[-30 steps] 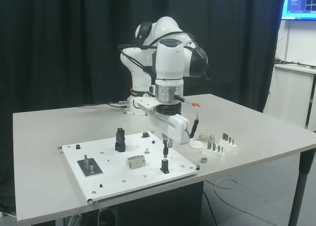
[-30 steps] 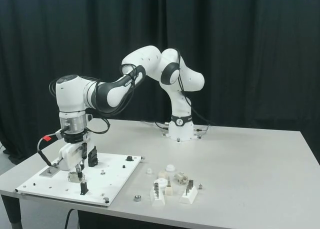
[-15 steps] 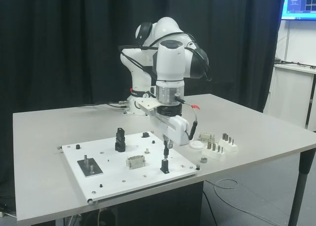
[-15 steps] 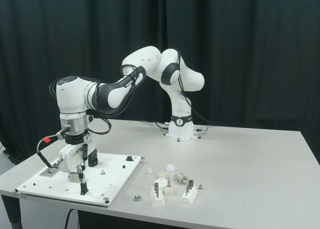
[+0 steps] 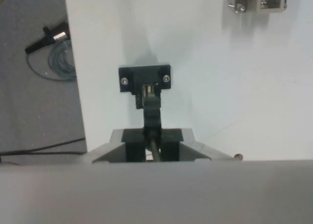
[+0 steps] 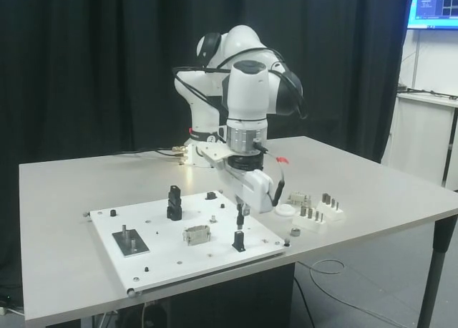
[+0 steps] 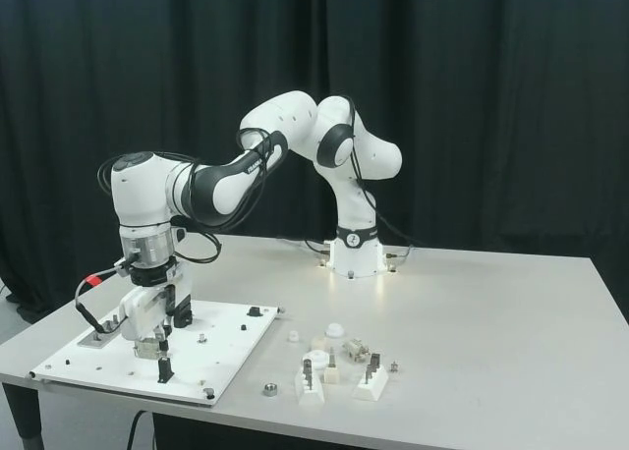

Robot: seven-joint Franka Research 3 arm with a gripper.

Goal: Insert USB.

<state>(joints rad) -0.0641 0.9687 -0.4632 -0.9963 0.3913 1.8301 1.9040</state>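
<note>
Arm moved over the last second; board parts did not. In the first room view the gripper [image 6: 241,212] has shifted toward the table's front edge, from behind the black USB socket [image 6: 238,240] to almost straight above it. The wrist has also risen a little, and the cable loop beside the hand sits higher. USB plug [image 6: 241,215] travelled with the fingers and still hangs short of the socket. Second room view agrees: gripper [image 7: 161,343] has slid from up-board of the socket [image 7: 164,368] to directly over it, gap between them remaining.
</note>
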